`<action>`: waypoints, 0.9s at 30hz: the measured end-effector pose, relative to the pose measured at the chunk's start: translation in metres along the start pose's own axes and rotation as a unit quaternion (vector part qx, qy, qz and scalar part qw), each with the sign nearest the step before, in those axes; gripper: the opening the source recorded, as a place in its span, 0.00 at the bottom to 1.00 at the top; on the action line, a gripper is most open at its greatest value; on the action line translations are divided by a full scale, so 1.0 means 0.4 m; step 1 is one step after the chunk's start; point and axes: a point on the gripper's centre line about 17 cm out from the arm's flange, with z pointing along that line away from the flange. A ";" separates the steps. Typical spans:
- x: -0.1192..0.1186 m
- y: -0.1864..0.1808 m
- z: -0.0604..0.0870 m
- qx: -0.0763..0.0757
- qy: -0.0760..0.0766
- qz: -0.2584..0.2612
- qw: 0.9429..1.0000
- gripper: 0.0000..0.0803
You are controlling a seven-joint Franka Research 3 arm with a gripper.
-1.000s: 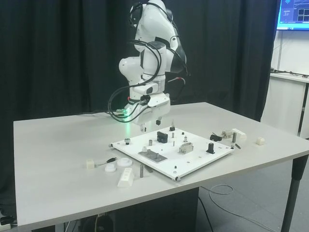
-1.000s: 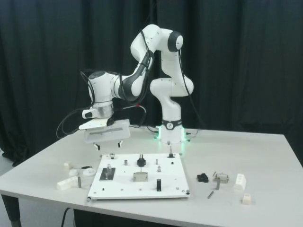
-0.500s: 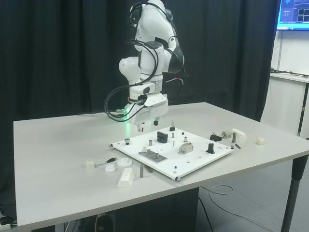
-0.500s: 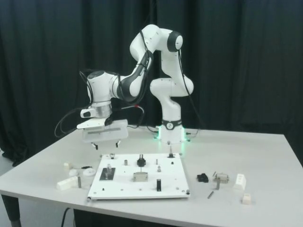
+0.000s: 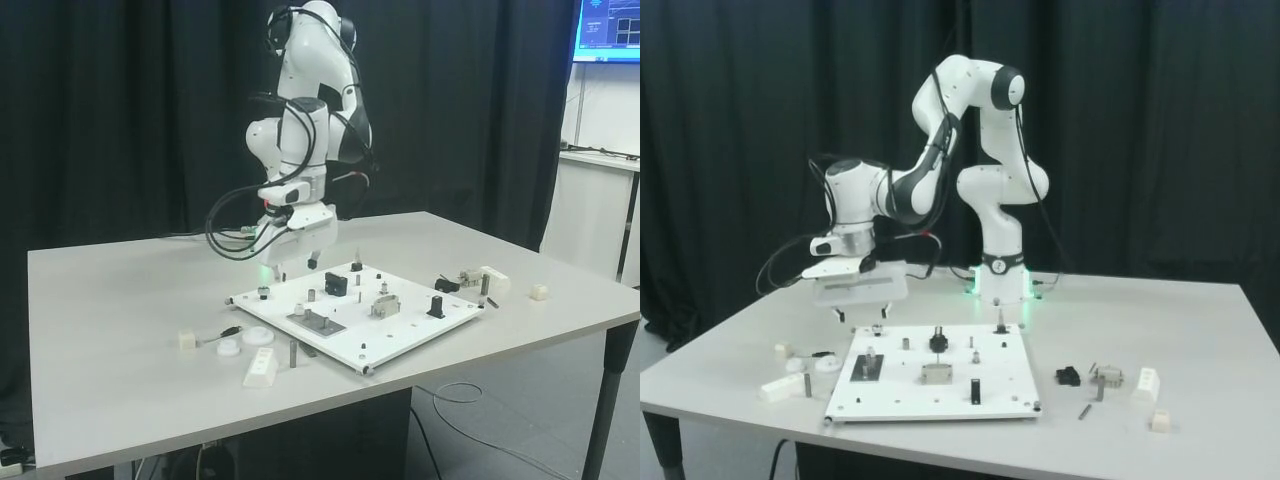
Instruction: Remove small gear.
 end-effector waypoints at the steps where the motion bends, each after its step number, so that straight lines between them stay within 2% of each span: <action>1: -0.003 0.001 0.007 -0.002 0.001 0.001 1.000 1.00; 15: -0.022 0.002 0.096 -0.022 0.030 0.011 0.999 1.00; 27: -0.012 0.010 0.145 -0.038 0.042 0.014 0.998 1.00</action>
